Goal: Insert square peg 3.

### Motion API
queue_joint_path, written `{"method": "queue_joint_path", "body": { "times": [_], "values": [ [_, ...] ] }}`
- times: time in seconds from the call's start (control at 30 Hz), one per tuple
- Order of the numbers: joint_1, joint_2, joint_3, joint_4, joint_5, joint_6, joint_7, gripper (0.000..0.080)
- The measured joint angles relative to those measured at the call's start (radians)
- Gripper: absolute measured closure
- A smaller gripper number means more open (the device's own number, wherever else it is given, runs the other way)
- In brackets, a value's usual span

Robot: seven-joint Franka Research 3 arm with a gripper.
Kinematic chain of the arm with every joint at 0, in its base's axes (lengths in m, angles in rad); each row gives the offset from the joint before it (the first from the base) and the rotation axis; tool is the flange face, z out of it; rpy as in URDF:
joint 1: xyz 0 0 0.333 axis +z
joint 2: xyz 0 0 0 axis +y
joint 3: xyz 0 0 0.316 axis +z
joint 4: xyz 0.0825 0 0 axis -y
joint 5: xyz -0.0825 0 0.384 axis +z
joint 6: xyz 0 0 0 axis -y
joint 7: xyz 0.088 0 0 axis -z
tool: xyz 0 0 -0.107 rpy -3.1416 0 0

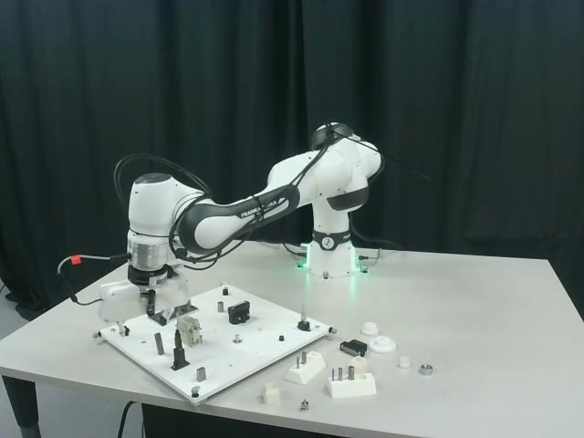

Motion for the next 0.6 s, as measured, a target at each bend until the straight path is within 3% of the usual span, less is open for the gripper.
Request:
{"method": "queue_joint_path", "body": {
  "times": [0.6],
  "values": [
    [-0.001, 0.000, -0.009, 0.008, 0.000, 0.017, -0.046, 0.0003]
  ]
}}
